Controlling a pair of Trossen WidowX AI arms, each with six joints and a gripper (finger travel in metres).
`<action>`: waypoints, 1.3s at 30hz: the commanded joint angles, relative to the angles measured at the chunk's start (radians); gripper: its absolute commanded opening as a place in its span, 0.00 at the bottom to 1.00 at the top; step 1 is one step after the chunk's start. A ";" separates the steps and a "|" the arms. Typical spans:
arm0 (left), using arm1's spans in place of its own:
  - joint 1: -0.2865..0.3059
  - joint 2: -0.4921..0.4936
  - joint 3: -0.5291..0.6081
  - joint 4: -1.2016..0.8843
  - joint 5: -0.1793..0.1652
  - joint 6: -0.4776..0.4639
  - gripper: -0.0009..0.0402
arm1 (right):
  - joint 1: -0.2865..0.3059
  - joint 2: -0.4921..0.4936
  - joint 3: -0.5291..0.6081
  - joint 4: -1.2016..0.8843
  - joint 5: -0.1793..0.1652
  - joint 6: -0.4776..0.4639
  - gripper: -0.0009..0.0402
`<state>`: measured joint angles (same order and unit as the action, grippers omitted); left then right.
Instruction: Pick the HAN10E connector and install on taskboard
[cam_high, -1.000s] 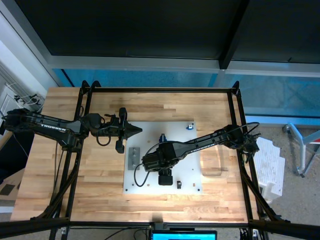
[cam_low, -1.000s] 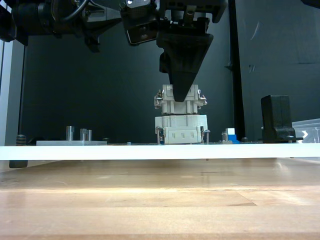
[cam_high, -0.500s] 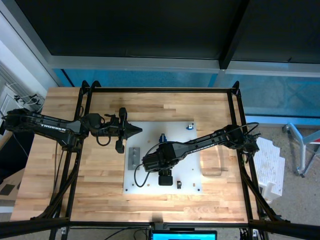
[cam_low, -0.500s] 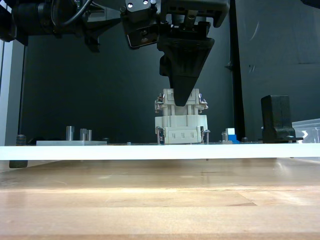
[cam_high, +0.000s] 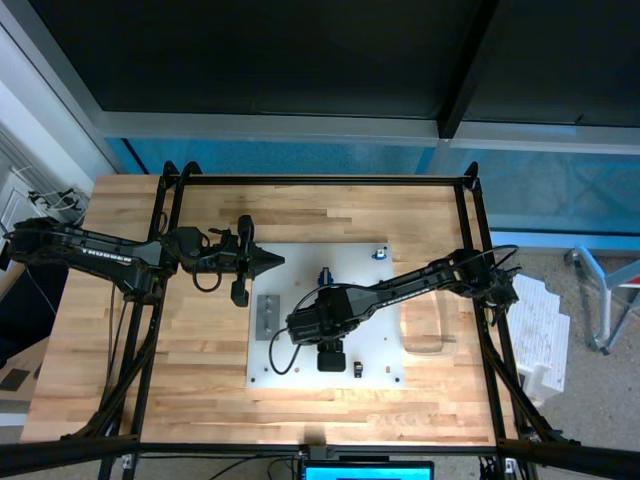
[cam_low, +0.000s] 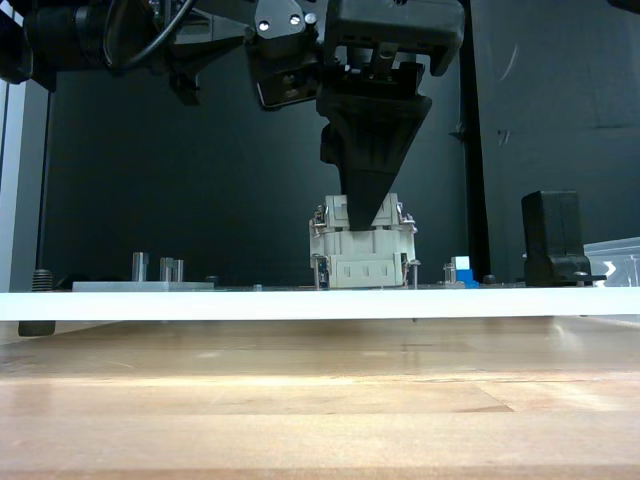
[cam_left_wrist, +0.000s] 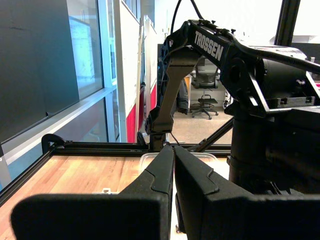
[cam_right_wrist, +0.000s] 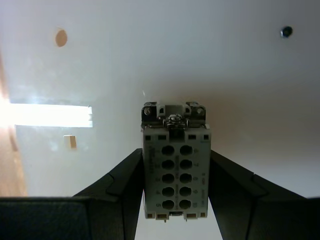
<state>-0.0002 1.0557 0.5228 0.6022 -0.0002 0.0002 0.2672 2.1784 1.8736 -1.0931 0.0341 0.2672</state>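
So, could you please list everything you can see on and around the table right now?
HAN10E connector: one, pale grey-beige, upright, sitting in the socket.
Socket: one, pale, at the taskboard's middle.
Taskboard: one, white, table centre.
Grey block: one, board's left edge.
Blue part: one, small, board's far right corner.
Black fitting: one, upright, right of the socket.
Clear tray: one, beside the board's right edge.
Table: one, light wood.
Left hand: black, shut, empty, by the board's far left corner.
Right hand: black, shut on the connector, above the socket.
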 joint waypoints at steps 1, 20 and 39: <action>0.000 0.000 0.000 0.000 0.000 0.000 0.02 | 0.000 0.021 -0.013 0.018 -0.002 0.001 0.04; 0.000 0.000 0.000 0.000 0.000 0.000 0.02 | 0.002 0.005 -0.013 0.017 -0.005 0.003 0.06; 0.000 0.000 0.000 0.000 0.000 0.000 0.02 | 0.004 -0.021 0.015 0.000 -0.008 0.012 0.72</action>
<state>-0.0002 1.0554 0.5228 0.6025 -0.0002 0.0002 0.2703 2.1639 1.8797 -1.0847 0.0231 0.2790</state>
